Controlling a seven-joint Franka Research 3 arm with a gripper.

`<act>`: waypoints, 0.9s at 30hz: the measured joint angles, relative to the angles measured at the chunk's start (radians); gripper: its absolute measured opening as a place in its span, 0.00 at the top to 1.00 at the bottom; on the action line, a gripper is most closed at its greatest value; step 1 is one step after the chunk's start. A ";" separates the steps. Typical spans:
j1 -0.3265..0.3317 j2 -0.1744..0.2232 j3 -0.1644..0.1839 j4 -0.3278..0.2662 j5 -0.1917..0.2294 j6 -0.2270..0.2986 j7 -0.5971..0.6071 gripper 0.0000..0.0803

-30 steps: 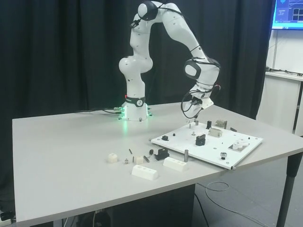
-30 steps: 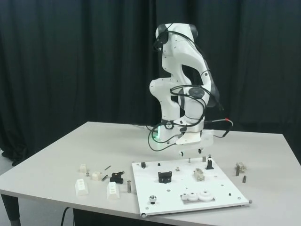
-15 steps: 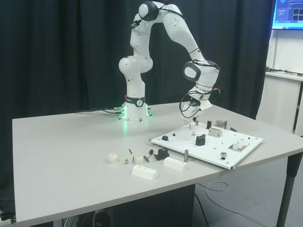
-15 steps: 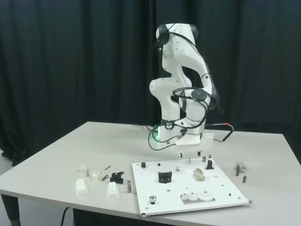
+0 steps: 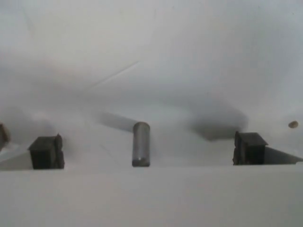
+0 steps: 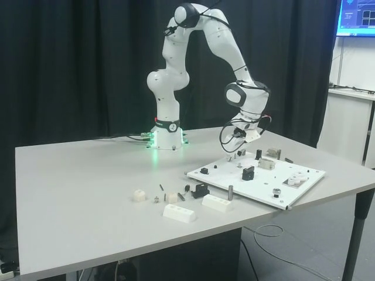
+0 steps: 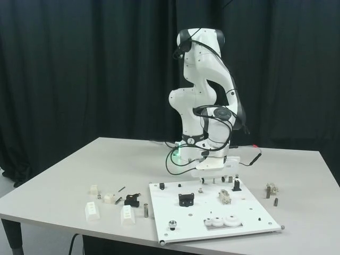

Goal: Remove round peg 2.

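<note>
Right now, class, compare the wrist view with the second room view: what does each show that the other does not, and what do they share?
Only the wrist view shows the grey round peg close up, standing on the white board midway between the two black fingertips, which stand well apart.

Only the second room view shows the whole white arm, the grey table, and loose white blocks lying off the board.

Both show the gripper low over the board's far edge.
</note>
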 joint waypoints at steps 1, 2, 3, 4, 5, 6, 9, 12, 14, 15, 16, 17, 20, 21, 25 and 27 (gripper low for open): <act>0.000 0.002 0.000 0.000 0.000 0.000 0.000 0.00; 0.000 0.004 0.001 0.000 0.000 0.001 0.000 0.00; 0.000 0.005 0.001 0.000 0.000 0.001 0.000 0.00; 0.000 0.006 0.002 0.000 0.000 0.001 0.000 0.00; 0.000 0.006 0.003 0.000 0.000 0.001 0.000 0.00; 0.000 0.006 0.004 0.000 0.000 0.001 0.000 0.00; 0.000 0.006 0.007 0.000 0.000 0.001 0.000 0.14; 0.000 0.006 0.008 0.001 0.000 0.001 0.000 0.14; 0.000 0.006 0.009 0.002 0.000 0.002 0.000 0.14; 0.000 0.006 0.009 0.002 0.000 0.003 0.000 0.14; 0.000 0.006 0.009 0.002 0.000 0.004 0.001 0.55; 0.000 0.006 0.009 0.002 0.000 0.005 0.002 0.55; 0.000 0.006 0.009 0.002 0.000 0.007 0.005 0.55; 0.000 0.006 0.009 0.002 0.000 0.008 0.006 0.55; -0.001 0.005 0.009 0.003 0.000 0.009 0.007 0.75; -0.001 0.005 0.009 0.003 0.000 0.009 0.007 0.75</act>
